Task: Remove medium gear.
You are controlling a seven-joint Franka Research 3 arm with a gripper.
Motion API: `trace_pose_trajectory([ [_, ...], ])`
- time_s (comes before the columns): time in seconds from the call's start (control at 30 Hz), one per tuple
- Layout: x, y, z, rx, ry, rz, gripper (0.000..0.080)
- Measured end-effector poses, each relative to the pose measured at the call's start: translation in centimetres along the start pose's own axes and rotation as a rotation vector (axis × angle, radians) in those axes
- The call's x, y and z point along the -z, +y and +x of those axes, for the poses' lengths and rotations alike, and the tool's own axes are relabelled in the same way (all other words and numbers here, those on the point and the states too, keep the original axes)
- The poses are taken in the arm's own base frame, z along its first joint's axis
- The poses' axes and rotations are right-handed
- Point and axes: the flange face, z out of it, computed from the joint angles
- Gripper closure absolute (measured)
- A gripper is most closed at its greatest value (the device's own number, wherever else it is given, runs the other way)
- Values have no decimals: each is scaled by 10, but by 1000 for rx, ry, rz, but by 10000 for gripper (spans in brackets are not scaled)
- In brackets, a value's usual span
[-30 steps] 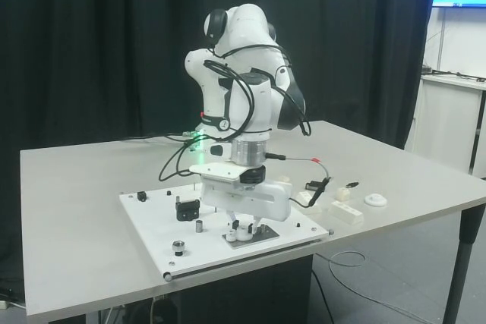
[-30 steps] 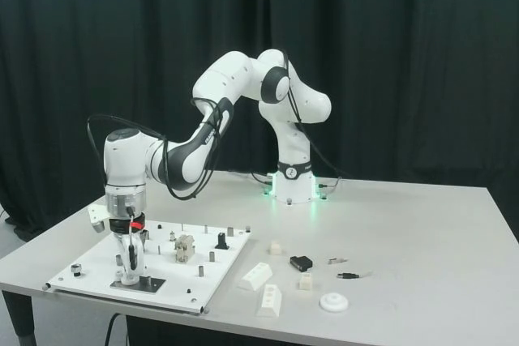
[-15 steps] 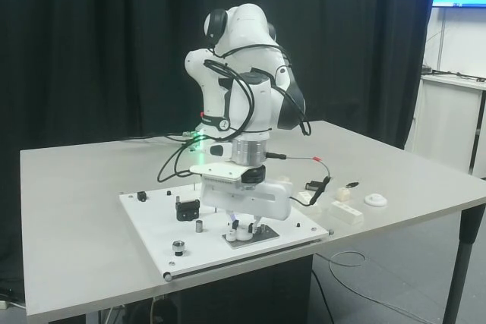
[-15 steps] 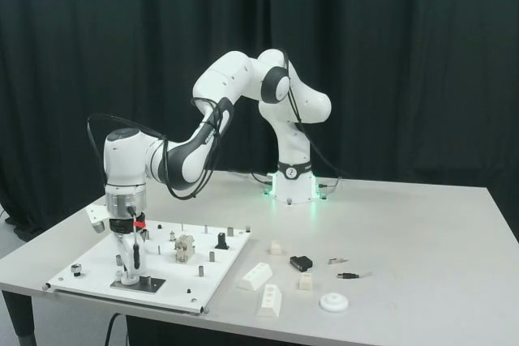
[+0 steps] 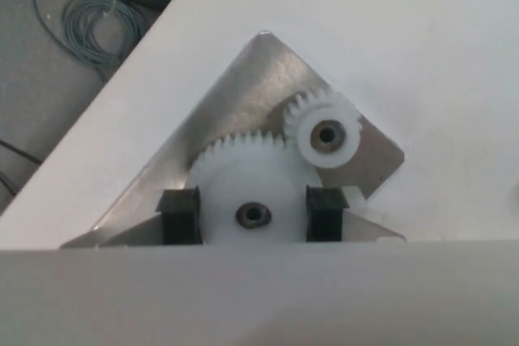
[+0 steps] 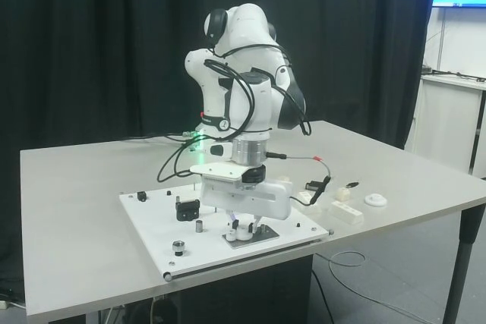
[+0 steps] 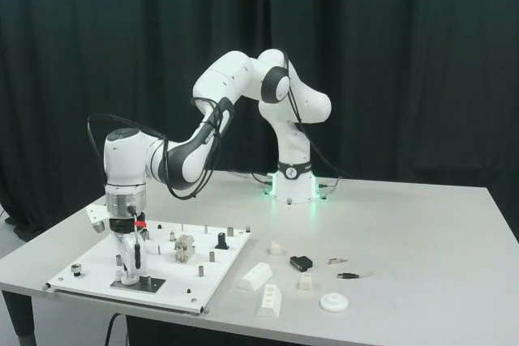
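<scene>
Your white robot arm (image 7: 203,131) reaches down from its base at the back of the grey desk (image 7: 422,232) to the near left corner of a flat white square board (image 7: 97,269) lying on the desk.

In the wrist view, the medium white toothed plastic gear (image 5: 247,180) lies flat on a grey metal plate (image 5: 243,91) set into the board. Its flat face looks straight up at the camera, so its axis stands upright, with a dark metal pin showing through its centre hole. The hand (image 5: 253,215) is closed on this gear: one black finger pad (image 5: 179,215) presses each side of it, the two pads opposite each other across the pin.

A smaller white toothed gear (image 5: 323,131) sits on its own pin on the same plate, its teeth meshing with the medium gear.

Right of the board, in the second room view, several small white blocks (image 7: 258,275) lie on the desk, then a small black block (image 7: 301,262) and a white round disc (image 7: 334,302).
</scene>
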Motion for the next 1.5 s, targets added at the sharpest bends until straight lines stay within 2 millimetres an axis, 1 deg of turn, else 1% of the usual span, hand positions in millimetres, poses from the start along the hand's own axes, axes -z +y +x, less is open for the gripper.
trace_pose_trajectory([
  [0.13, 0, 0, 0, 1, -1, 0, 526],
  [0.37, 1, 0, 0, -92, -2, 0, 526],
  [0.57, 1, 0, 0, -94, -2, 1, 526],
  [0.87, 2, 0, 0, 30, -1, 0, 526],
  [1.1, 3, 0, 1, 37, -1, 0, 526],
  [1.3, 12, 0, 2, -30, -5, 2, 526],
  [1.5, 27, 0, 4, -35, -8, 0, 526],
])
